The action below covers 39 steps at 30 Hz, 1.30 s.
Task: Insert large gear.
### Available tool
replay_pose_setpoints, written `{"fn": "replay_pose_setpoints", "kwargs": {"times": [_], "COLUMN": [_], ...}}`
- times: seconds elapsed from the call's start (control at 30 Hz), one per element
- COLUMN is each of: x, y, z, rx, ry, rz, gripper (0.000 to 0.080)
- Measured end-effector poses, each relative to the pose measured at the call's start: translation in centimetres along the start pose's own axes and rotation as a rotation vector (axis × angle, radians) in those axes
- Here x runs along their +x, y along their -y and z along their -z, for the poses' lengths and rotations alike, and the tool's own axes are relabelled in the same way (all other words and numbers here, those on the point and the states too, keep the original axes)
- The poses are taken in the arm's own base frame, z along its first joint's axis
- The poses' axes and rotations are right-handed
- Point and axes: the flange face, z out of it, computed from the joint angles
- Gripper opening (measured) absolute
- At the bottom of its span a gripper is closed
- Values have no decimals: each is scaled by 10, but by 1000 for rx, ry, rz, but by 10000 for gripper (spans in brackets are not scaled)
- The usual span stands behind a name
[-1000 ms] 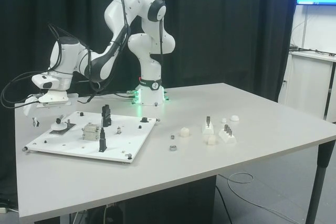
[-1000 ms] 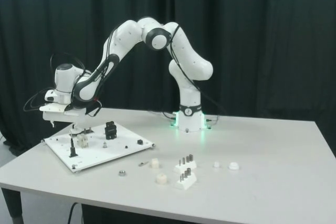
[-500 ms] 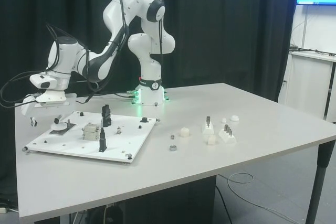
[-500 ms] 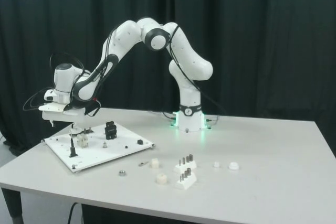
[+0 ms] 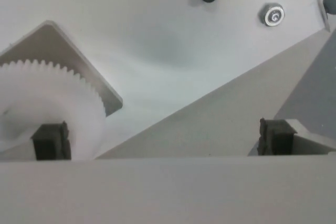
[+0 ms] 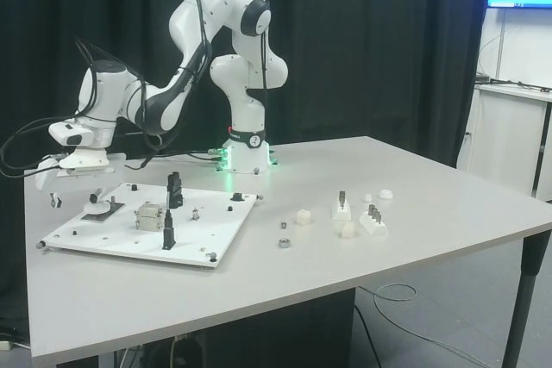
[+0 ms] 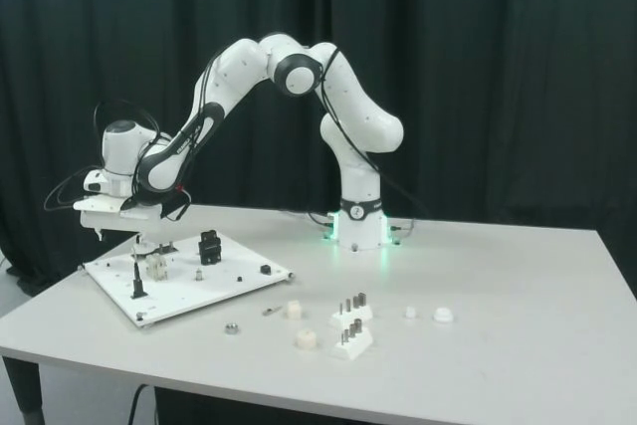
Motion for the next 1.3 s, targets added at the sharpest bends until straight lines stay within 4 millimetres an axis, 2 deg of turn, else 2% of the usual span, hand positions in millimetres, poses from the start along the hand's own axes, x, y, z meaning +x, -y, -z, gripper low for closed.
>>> {"fn": "replay_pose_setpoints", "kwargs": {"times": [0.77, 1.3], "x": [0, -5], "y": [0, -5], "z": [0, -8], "rx": [9, 9], "ry": [10, 22], "rz": [0, -7], "gripper": [800, 800]}}
